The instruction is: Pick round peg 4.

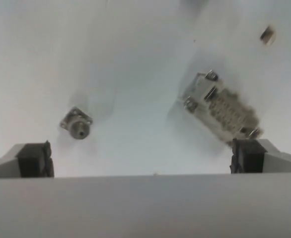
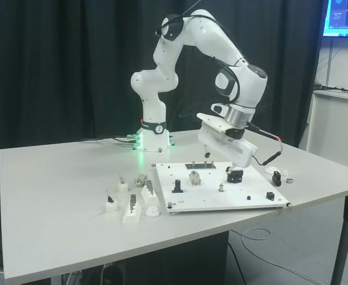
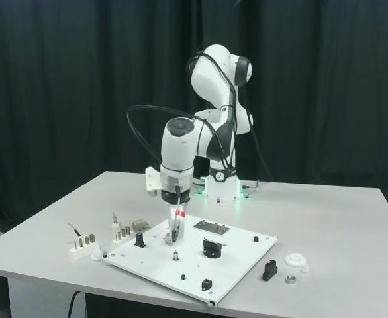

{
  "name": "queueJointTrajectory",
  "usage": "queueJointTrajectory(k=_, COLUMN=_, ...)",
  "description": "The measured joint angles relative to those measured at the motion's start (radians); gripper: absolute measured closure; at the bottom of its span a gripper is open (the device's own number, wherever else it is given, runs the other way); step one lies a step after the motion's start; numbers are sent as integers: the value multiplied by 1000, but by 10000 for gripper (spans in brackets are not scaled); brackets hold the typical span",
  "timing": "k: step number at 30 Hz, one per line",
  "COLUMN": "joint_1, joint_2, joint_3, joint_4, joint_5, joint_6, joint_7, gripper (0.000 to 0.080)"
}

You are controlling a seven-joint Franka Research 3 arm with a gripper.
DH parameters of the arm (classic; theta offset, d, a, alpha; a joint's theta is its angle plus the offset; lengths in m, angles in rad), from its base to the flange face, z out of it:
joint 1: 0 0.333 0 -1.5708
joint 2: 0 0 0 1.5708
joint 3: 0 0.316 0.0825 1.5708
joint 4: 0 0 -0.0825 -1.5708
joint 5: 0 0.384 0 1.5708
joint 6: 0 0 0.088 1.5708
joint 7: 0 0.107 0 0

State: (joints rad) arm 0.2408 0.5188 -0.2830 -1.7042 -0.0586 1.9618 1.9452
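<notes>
Grey table [image 2: 55, 178] carries white board [image 2: 221, 200], arm base [image 2: 152, 138], small white holders [image 2: 132, 211].

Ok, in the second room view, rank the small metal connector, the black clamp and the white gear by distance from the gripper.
From the gripper:
1. The small metal connector, on the white board just under the fingertips.
2. The black clamp, further along the board.
3. The white gear, off the board on the grey table.

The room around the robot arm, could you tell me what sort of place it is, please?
Probably a robotics lab: a white arm bolted on a grey table, black curtains behind it, and a white assembly board carrying small parts.
</notes>
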Motion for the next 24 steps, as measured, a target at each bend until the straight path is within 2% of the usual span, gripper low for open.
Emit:
queueJointTrajectory(k=4, joint_1=-40, joint_2=-4, joint_3=34, joint_4=-4, joint_5=-18, joint_6=-4, joint_7=-90, gripper=3)
queueJointTrajectory(k=8, joint_1=-64, joint_2=-5, joint_3=49, joint_4=-10, joint_5=-29, joint_6=-4, joint_7=-198, gripper=3)
queueJointTrajectory(k=14, joint_1=-80, joint_2=-7, joint_3=51, joint_4=-24, joint_5=-48, joint_6=-5, joint_7=-349, gripper=3)
queueJointTrajectory(k=24, joint_1=-108, joint_2=-12, joint_3=51, joint_4=-53, joint_5=-80, joint_6=-7, joint_7=-532, gripper=3)
